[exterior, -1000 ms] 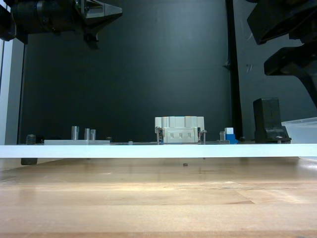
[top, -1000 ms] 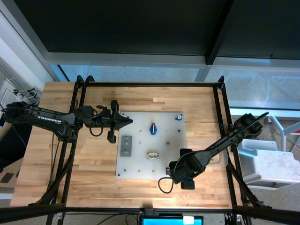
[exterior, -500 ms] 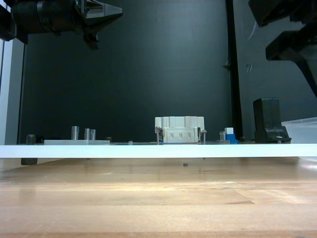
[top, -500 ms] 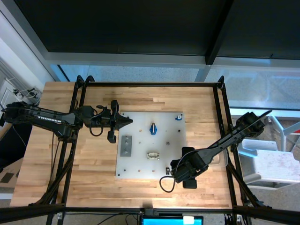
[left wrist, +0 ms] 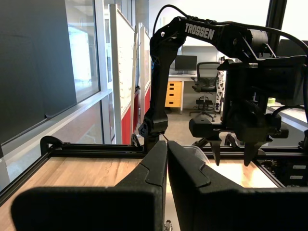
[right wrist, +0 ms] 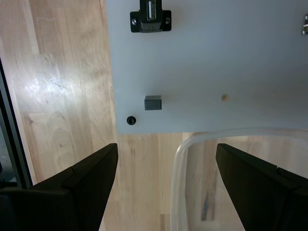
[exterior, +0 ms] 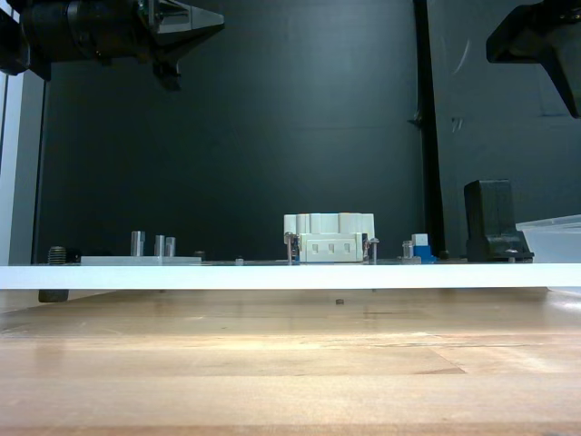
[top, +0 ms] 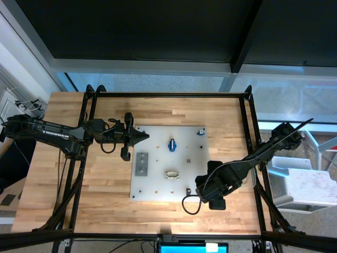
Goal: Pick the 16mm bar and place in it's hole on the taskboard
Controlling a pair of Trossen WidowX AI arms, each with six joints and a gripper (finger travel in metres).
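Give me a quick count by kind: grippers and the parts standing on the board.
Grippers: 2 (left gripper shut, above board's left edge; right gripper open, over near-right corner)
Metal pegs: 3
Blue parts: 2
White connector: 1
Total: 8
16mm bar: cannot tell where.

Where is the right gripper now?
High view: right gripper, open, above the taskboard's near right corner, by the clear bin; left gripper, shut, above its far left corner.

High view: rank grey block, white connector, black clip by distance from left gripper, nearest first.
1. grey block, left edge of the board, beside the left gripper.
2. white connector, board's middle.
3. black clip, board's near edge, by the open right gripper.
16mm bar's place: cannot tell.
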